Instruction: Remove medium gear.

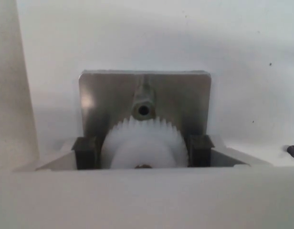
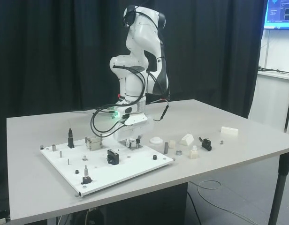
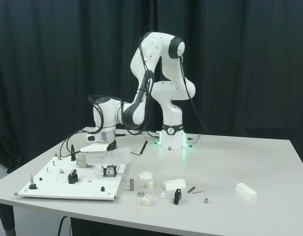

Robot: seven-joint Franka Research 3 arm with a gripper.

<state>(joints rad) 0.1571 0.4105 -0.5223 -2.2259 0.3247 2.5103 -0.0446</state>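
One medium gear point(image 1: 144, 145), white, is sitting on the grey plate point(image 1: 104, 98) of the white board point(image 2: 135, 168); gripper point(image 1: 144, 151) fingers point(image 1: 85, 152) are clamping its toothed rim. Grasp step underway; next move is probably calling for a straight lift.

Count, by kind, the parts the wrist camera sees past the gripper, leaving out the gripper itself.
White medium gear: 1
Grey metal plate: 1
Bare hollow post: 1
Black screw: 1
Total: 4
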